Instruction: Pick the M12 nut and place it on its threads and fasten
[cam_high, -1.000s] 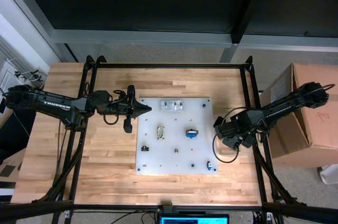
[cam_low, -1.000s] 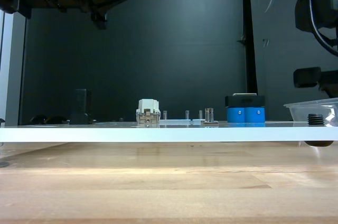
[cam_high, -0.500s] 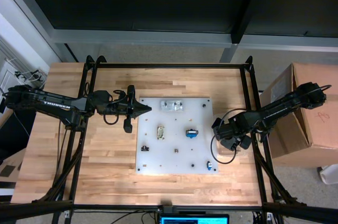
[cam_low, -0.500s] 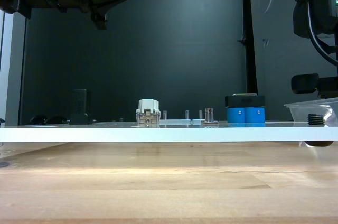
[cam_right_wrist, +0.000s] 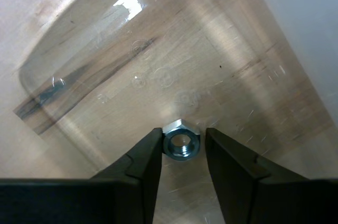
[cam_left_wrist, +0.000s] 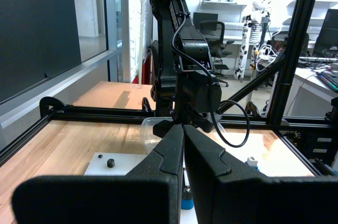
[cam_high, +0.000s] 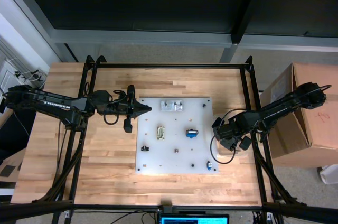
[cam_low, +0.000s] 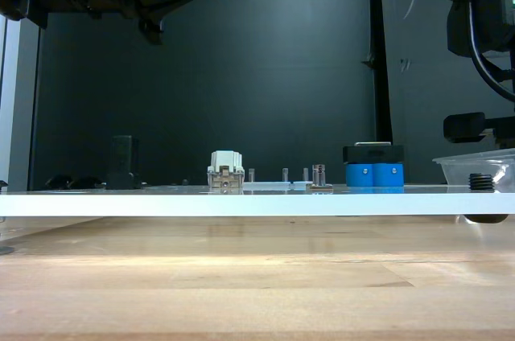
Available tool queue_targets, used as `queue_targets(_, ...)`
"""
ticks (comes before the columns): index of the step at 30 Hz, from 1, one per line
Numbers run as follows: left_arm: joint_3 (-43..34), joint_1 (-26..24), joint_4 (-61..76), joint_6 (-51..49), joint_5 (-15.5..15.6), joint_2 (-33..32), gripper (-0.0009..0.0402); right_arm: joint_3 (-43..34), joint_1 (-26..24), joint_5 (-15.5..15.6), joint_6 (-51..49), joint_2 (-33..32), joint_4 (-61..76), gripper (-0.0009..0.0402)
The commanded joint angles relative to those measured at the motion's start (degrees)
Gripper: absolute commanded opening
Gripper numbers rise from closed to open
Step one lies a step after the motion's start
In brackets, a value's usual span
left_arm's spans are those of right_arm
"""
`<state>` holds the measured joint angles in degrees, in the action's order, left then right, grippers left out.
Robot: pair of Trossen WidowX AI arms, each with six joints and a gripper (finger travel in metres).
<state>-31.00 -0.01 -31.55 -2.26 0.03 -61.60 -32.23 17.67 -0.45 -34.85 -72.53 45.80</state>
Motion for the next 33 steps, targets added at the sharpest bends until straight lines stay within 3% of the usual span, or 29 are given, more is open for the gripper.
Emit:
queue_targets(1,-0.02,0.02,0.00,0.02,0.00,0.00,0.0000,-0.07,0.02,0.02,-0.11,0.00,0.20,0.0075)
queue_targets(12,-0.02,0.00,0.00,0.02,0.00,0.00,0.0000,-8.20,0.26,-0.04,-0.59,0.07,7.69,0.0003)
queue_targets(18,-0.02,0.00,0.00,0.02,0.00,0.00,0.0000,-16.70,0.68,-0.07,-3.34,-1.07,14.01,0.0005)
queue_targets(24,-0.02,0.02,0.00,0.02,0.00,0.00,0.0000,-26.32,2.84,-0.22,-4.70,-7.19,16.94,0.0009)
queue_targets(33,-0.02,0.00,-0.02,0.02,0.00,0.00,0.0000,-40.96,5.75,-0.22,-6.78,-21.84,17.00,0.0008)
